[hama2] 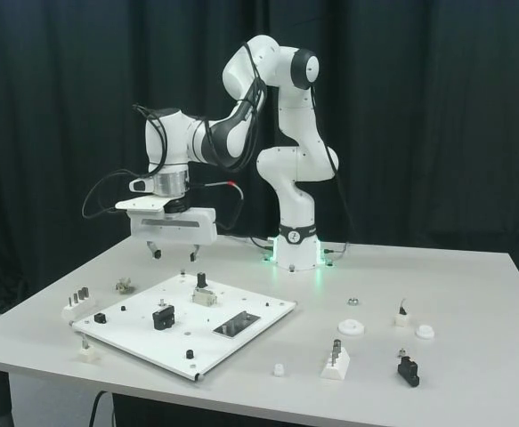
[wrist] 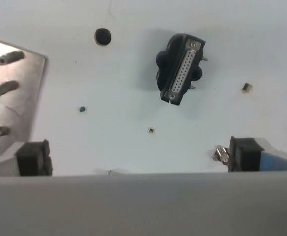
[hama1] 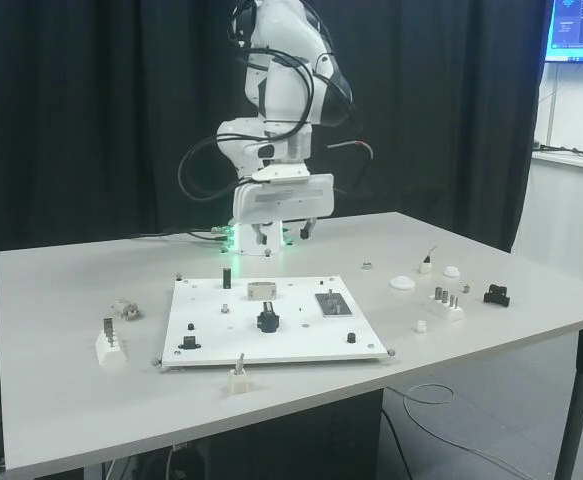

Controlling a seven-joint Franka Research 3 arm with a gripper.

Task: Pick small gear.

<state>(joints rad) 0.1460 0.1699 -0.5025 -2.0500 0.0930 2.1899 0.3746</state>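
1. Hangs with the gripper (hama2: 174, 255) above the far-left part of the white board (hama2: 241, 342), fingers (wrist: 32, 157) released and spread wide, holding nothing.
2. Looks down in the wrist view on a black connector (wrist: 180, 69) and bare board, with no gear in sight, so counts the pick as not yet begun.
3. Judges the small gear (hama2: 279, 369) to be the little white round piece on the counter (hama2: 473, 302), just off the board's near-right edge and well apart from the gripper; cannot make out teeth, so treats this as a best guess.
4. Needs first a level carry to the right and nearer, high enough to pass over the upright parts on the board.
5. Calls for stopping directly above the piece, with one finger on each side of it.
6. Wants care to leave alone the larger white disc (hama2: 352, 327) farther back and the white block with posts (hama2: 336, 363) just to the right — both near enough to invite a mix-up.
7. Calls for a straight, slow descent until the fingertips sit just above the counter, since the piece lies low and flat.
8. Asks for a gentle, centred close across the widest part — off-centre contact may flick so light a piece away.
9. Ends with a vertical lift, only after the grip looks firm.
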